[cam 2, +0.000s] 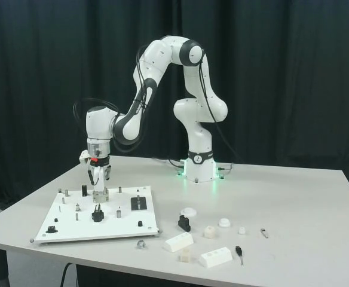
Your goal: Remove waterproof.
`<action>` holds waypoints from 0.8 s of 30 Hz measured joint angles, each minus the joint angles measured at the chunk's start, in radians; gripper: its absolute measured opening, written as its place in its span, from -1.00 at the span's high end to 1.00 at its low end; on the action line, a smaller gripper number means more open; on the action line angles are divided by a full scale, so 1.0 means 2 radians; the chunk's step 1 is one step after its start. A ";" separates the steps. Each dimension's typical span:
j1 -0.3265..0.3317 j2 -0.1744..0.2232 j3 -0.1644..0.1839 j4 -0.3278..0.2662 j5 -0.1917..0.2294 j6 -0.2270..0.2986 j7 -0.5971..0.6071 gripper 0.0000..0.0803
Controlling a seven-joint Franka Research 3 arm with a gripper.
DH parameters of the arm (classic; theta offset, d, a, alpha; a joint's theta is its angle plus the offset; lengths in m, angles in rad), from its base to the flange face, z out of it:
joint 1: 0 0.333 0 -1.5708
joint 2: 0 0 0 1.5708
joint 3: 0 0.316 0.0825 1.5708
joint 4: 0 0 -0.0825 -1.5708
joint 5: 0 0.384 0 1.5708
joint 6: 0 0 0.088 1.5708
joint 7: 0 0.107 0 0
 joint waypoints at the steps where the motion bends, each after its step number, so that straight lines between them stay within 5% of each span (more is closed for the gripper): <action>1: 0.000 0.000 0.000 0.000 0.000 0.000 0.000 0.22; 24: 0.000 -0.005 -0.001 -0.002 0.000 -0.002 0.000 0.22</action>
